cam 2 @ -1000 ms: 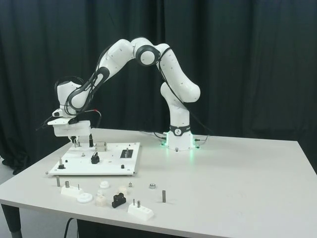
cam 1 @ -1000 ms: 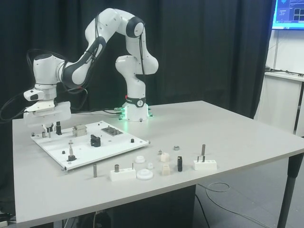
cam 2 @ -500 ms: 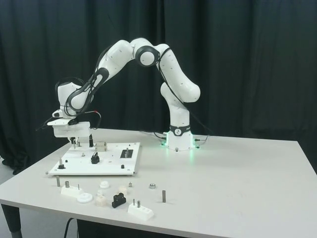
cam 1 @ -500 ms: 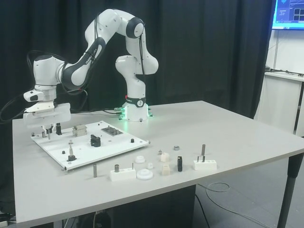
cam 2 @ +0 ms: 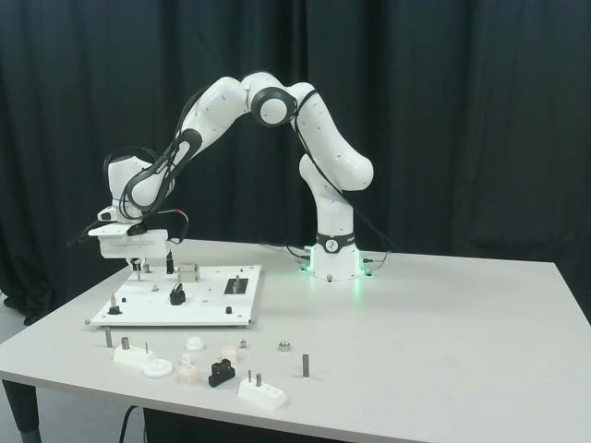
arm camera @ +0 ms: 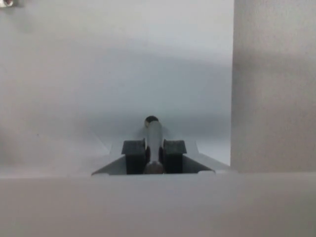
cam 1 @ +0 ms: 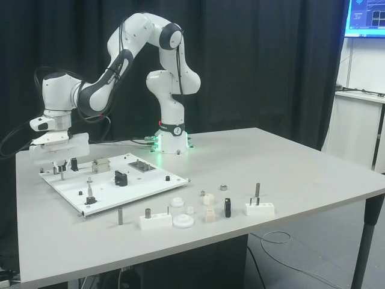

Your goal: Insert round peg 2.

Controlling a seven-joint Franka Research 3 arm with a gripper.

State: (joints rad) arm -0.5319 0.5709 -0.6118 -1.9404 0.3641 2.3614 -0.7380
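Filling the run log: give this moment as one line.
task: insert round peg 2 | gripper: shut on peg | place: over far corner of white board | peg tip at hole

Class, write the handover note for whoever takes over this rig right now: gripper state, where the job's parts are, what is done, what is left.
Gripper: shut on the round peg, held upright between the black fingers, over the far corner of the white board on the grey table.
Done: peg picked and brought above the board, its tip close to the surface.
Cannot tell: whether the tip has entered its hole.
Left: seat the peg fully, open, retract. Spare parts lie in front of the board.
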